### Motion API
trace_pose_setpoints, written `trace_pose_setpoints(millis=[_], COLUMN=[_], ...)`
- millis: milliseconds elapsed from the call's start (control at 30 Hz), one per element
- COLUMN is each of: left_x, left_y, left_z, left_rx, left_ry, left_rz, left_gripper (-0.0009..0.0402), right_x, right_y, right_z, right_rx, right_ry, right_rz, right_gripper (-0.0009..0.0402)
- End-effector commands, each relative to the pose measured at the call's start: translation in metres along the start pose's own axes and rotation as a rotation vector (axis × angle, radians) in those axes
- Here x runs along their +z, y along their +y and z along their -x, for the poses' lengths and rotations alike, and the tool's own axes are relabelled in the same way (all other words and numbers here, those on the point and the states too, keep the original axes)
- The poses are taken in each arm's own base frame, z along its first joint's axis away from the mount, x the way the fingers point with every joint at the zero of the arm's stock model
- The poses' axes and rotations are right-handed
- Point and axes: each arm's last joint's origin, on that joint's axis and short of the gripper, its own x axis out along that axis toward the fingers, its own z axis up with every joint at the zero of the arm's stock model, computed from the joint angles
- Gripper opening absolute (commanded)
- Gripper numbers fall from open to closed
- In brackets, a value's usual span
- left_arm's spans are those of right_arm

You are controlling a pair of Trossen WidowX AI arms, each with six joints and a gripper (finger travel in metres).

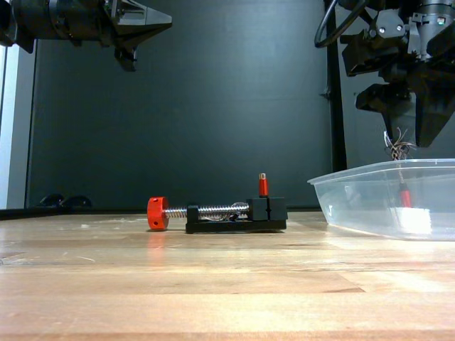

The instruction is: Pick the rca connector and install on the hub

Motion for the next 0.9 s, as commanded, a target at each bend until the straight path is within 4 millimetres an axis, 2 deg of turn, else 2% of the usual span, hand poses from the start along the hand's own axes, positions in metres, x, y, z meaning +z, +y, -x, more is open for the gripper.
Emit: trace_pose_setpoints(millis=[33,900], left_x=[0.000,0.000], left_y=[0.000,0.000], left_z=[0.000,0.000], left_rx=[0.000,0.000], left_ry=[0.000,0.000], left_rz=[0.000,0.000], left_gripper=[0.0000,0.0000], right_x=[0.002,0.015], right_y=[0.002,0.014], right_z=[-0.005,-0.041], right_rx=[-0.001,-0.012], right_ry=[0.011,0.057], right_rz=[0.005,0.020], right_gripper=[0.0192,0.0192])
